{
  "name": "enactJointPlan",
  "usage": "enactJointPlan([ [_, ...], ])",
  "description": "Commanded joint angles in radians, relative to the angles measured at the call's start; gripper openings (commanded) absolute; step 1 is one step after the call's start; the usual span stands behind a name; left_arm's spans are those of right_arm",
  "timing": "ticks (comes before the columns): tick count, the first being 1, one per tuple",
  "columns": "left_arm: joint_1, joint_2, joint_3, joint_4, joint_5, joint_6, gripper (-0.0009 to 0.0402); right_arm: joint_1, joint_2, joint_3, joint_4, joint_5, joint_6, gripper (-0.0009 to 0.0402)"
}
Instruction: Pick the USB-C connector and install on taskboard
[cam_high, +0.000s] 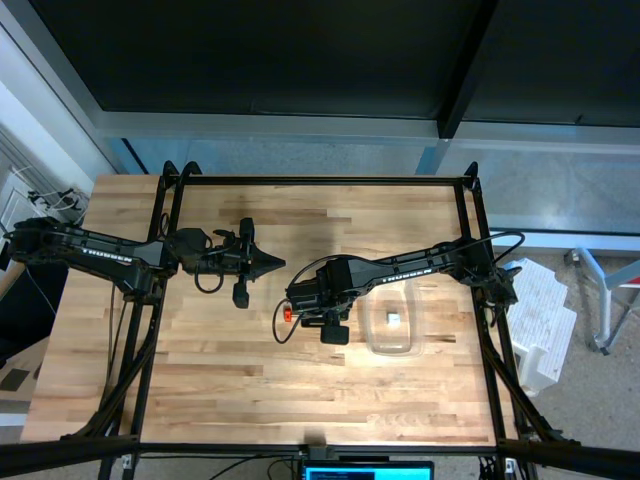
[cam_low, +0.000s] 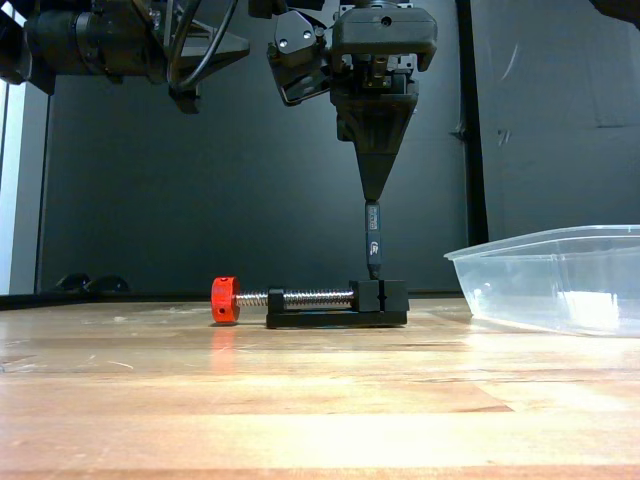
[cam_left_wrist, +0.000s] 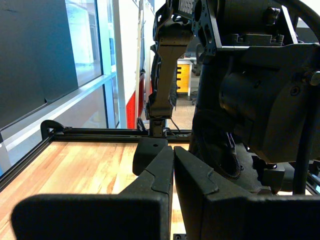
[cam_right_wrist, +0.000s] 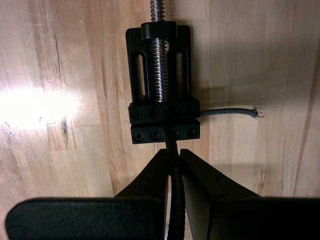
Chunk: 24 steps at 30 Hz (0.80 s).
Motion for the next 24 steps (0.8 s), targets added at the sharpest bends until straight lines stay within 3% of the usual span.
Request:
enactJointPlan([
  [1, 0.000, 0.000, 0.000, 0.000, 0.000, 0.000, 0.0000, 0.000, 0.003, -0.003, -0.005, 0.000, 0.003, 0.0000],
  [8, 0.000, 0.000, 0.000, 0.000, 0.000, 0.000, 0.0000, 0.002, -0.003, 0.000, -0.004, 0.000, 0.003, 0.0017],
  [21, 0.000, 0.000, 0.000, 0.000, 0.000, 0.000, 0.0000, 0.012, -0.058, 0.000, -0.001, 0.004, 0.018, 0.0157],
  [24, 0.000, 0.000, 0.000, 0.000, 0.000, 0.000, 0.0000, 0.013, -0.084, -0.001, -0.012, 0.019, 0.019, 0.0178],
])
